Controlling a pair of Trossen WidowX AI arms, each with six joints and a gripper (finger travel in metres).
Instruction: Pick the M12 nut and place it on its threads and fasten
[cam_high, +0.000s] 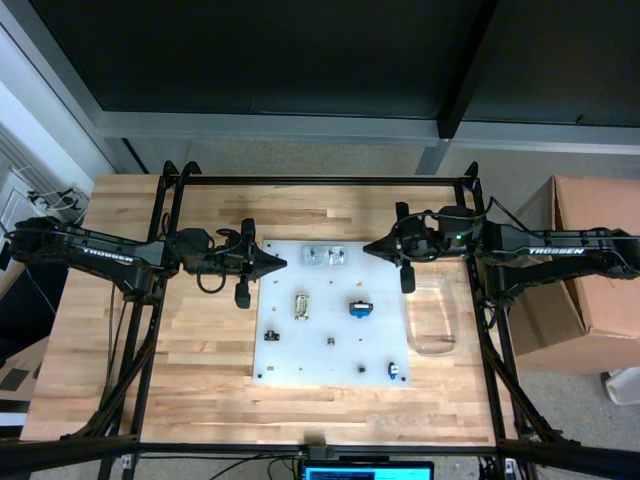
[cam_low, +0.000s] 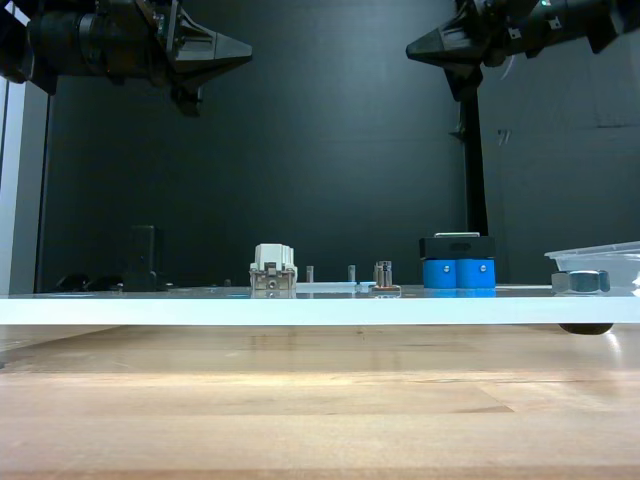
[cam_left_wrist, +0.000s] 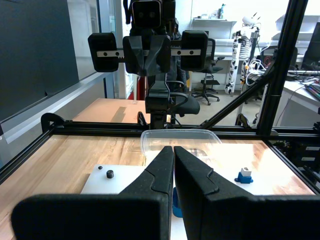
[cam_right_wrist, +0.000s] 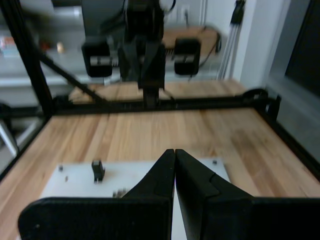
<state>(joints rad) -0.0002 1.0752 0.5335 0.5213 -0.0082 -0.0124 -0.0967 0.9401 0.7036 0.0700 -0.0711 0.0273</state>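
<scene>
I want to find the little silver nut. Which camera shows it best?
The low view: the nut shows clear, low on the board. The high view gives a speck near the board's near right edge; neither wrist view shows it clearly. The left gripper and right gripper hang shut above.

Both the left gripper (cam_high: 283, 263) and the right gripper (cam_high: 367, 248) hang high over the white board's (cam_high: 300, 360) far end, fingers pressed together and tips well apart, leaving open air between them and above the low grey connector (cam_low: 273, 272), blue block (cam_low: 457, 271) and nut (cam_low: 580, 282), with the clear tray (cam_high: 433, 349) flanking the board's right edge.
</scene>
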